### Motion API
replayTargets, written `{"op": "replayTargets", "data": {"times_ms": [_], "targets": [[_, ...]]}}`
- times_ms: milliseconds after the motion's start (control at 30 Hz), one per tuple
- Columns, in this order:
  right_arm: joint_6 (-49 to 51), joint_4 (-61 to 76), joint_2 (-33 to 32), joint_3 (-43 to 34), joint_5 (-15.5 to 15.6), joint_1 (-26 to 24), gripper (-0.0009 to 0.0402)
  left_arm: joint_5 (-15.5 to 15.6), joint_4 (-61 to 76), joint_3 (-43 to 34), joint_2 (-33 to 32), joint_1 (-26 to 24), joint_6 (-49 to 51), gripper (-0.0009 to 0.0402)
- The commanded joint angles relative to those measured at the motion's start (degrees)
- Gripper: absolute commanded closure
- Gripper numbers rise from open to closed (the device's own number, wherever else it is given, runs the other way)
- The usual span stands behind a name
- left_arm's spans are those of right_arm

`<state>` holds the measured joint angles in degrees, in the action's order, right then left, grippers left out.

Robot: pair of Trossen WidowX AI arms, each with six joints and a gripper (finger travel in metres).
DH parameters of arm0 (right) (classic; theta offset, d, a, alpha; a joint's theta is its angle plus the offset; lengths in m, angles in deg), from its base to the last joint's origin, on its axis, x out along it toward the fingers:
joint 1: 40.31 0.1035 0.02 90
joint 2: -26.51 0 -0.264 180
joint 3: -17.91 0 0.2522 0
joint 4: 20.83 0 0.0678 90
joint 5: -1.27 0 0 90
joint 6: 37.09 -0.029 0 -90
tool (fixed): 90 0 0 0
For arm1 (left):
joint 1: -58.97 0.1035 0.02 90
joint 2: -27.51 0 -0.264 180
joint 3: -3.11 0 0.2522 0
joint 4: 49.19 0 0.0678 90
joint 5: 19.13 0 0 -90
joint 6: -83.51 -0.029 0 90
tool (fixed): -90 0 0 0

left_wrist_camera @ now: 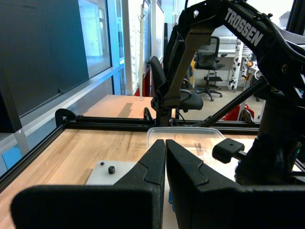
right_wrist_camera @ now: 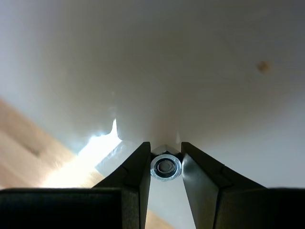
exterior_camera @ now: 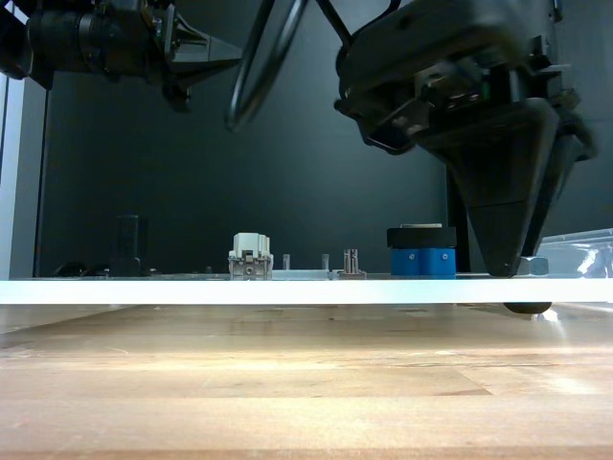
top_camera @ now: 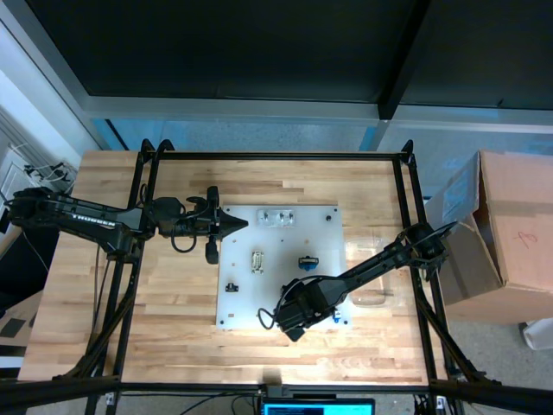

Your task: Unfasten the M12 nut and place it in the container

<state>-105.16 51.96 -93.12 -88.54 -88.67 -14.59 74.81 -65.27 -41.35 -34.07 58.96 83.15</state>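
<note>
The small silver nut (right_wrist_camera: pixel 166 167) sits between the fingers (right_wrist_camera: pixel 138 164) of my right gripper (right_wrist_camera: pixel 165 153), which is shut on it. A dark stud end shows in its bore, so it is on its stud, low against the white board (top_camera: pixel 259 303). In the low view the nut (exterior_camera: pixel 533 265) peeks out beside the gripper (exterior_camera: pixel 508 264) at board level. From above, the right gripper (top_camera: pixel 333 313) points down at the board's near right edge. The clear container (top_camera: pixel 373 270) stands just right of the board. My left gripper (top_camera: pixel 238 225) hangs shut and holding nothing, high over the board's left edge.
A blue block (exterior_camera: pixel 421 261) and a grey connector (exterior_camera: pixel 251 259) stand mid-board. A black post (left_wrist_camera: pixel 111 169) marks the far right corner. A black frame (top_camera: pixel 406 190) rings the table, and a cardboard box (top_camera: pixel 505 233) sits beyond its right side.
</note>
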Motion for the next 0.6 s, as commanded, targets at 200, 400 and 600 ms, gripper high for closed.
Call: {"op": "replayTargets", "data": {"times_ms": [200,400,600], "targets": [[29.4,-0.1,0.1,0.0,0.0,0.0,0.0378,0.0,0.0,0.0,0.0,0.0,0.0,0.0393],[47.5,-0.4,0.1,0.0,0.1,0.0,0.0377,0.0,0.0,0.0,0.0,0.0,0.0,0.0393],[67.8,-0.4,0.1,0.0,0.0,0.0,0.0378,0.0,0.0,0.0,0.0,0.0,0.0,0.0393]]}}
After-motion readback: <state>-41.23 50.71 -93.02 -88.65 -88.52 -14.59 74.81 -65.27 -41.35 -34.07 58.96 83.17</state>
